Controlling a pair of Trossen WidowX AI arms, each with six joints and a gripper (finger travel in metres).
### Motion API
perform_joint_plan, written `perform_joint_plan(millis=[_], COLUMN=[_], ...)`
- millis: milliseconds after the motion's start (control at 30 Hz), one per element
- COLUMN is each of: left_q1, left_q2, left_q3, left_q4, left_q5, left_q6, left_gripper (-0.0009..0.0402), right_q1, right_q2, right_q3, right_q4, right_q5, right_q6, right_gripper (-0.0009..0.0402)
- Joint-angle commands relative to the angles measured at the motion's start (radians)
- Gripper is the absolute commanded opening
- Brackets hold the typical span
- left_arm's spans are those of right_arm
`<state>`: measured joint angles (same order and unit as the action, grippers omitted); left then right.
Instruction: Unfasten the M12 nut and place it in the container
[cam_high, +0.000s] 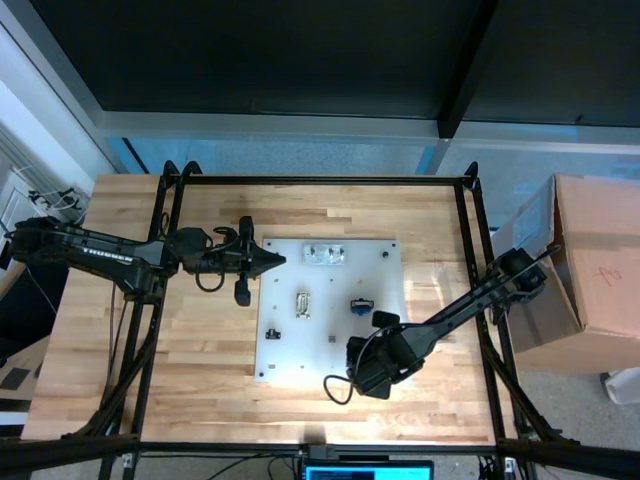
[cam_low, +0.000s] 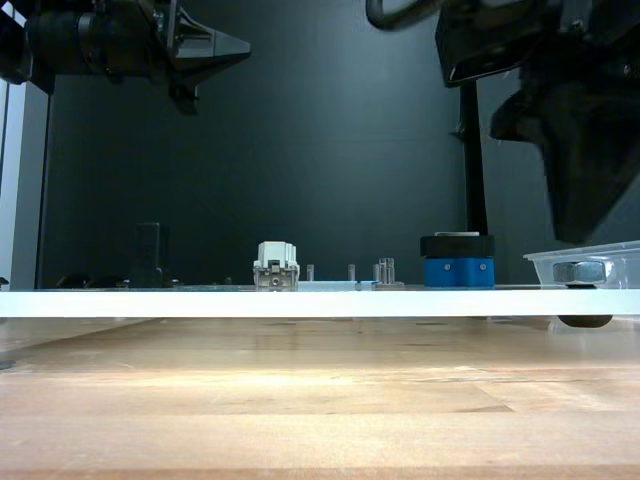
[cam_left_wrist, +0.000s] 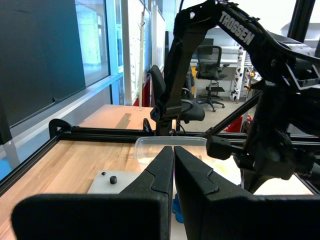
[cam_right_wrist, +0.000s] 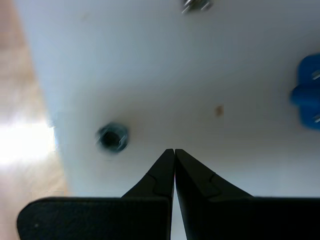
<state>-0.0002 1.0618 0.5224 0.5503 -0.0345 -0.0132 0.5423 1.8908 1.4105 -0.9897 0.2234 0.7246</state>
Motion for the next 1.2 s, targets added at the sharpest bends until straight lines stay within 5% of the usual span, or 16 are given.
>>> perform_joint_plan(millis=[33, 267, 1200], left_q1=[0.000, 0.000, 0.000], left_q2=[0.000, 0.000, 0.000], left_q3=[0.000, 0.000, 0.000], left_q4=[0.000, 0.000, 0.000], left_q5=[0.000, 0.000, 0.000], left_q6=[0.000, 0.000, 0.000], left_gripper=[0.0000, 0.0000, 0.0000], right_q1=[-0.002, -0.002, -0.026], right_q2=[-0.007, -0.024, -0.015], right_q3=[0.001, 0.000, -0.098], right_q4=[0.008, 0.079, 0.216], right_q5=[-0.070, -0.253, -0.260], right_q6=[0.000, -0.068, -0.154], right_gripper=[0.0000, 0.0000, 0.0000])
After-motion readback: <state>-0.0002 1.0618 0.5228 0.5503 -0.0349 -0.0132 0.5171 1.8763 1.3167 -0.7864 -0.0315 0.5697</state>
